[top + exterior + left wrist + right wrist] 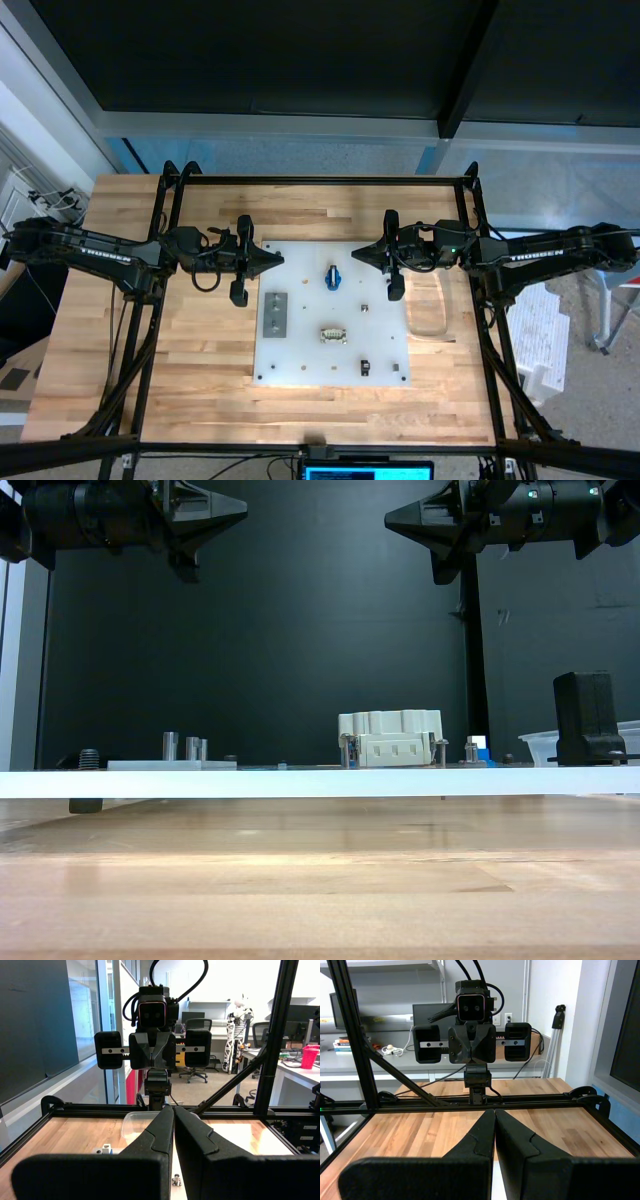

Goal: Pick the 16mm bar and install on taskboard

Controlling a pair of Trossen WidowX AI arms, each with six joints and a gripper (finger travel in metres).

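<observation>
Nothing is done yet: you have no grasp, so the pick and the install are both left. The left hand (274, 259) hangs high over the far-left edge of the taskboard (300, 362), its black fingers pressed together and empty. The right hand (358, 255) mirrors it over the far-right part, also closed on nothing. My best guess for the 16mm bar (365, 307) is the tiny grey metal peg standing on the board, near-right of the blue knob (333, 277) and far-right of the connector (333, 335); it is too small to be sure. The board is a flat, matte white square plate with small holes, lying on a pale wood-grain bench (150, 350). The grey block (275, 313) is dull rectangular metal with two round spots, and the low view shows short pegs standing up from it. The connector is a beige boxy shell on metal posts, and the black part (366, 367) is small and blocky. A clear tray (432, 305) with curved walls sits just right of the board. The peg is likely smooth and slippery, so it will need a precise pinch.
</observation>
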